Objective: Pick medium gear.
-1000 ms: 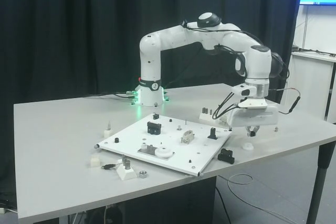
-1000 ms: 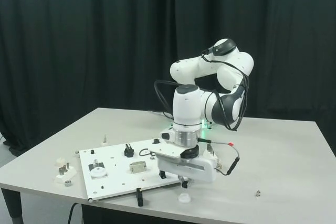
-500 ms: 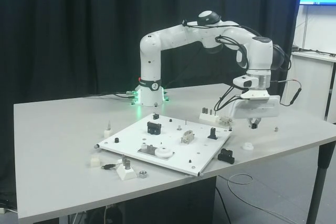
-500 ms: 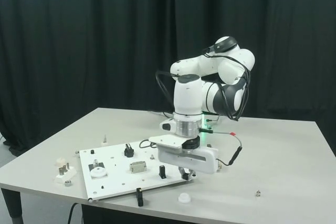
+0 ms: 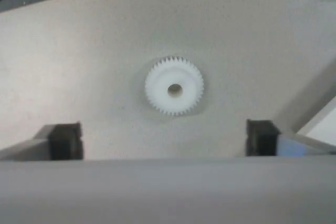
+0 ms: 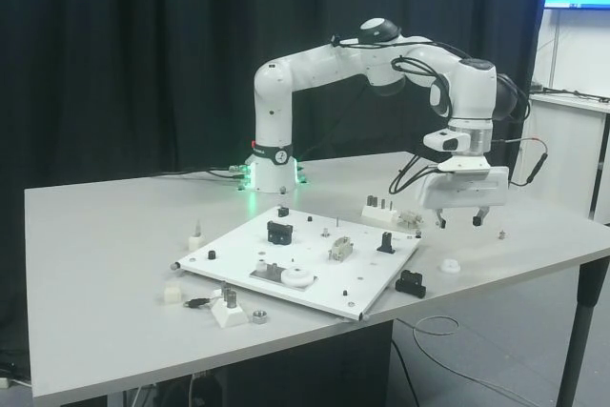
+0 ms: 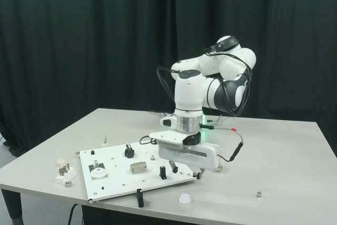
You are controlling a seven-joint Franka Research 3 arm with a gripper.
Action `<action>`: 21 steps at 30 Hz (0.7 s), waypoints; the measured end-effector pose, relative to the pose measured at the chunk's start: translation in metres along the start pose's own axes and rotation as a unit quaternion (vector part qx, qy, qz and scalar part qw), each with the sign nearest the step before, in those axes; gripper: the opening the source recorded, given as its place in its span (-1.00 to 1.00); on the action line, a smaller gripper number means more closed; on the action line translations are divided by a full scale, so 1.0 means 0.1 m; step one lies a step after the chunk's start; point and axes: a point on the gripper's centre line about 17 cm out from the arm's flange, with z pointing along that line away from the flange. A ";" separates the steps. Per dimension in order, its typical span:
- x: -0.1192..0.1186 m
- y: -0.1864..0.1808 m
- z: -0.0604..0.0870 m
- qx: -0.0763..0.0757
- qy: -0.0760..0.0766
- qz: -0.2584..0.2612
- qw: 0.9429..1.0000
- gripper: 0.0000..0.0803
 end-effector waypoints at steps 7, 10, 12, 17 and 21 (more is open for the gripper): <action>0.00 0.00 -0.01 0.000 0.000 0.000 1.000 0.96; 0.00 0.01 -0.01 -0.001 0.000 0.000 1.000 0.96; -0.01 0.01 0.00 -0.001 -0.001 0.000 1.000 0.98; -0.03 0.02 0.06 -0.004 -0.004 -0.003 1.000 0.98; -0.03 0.03 0.12 -0.007 -0.005 -0.004 1.000 0.99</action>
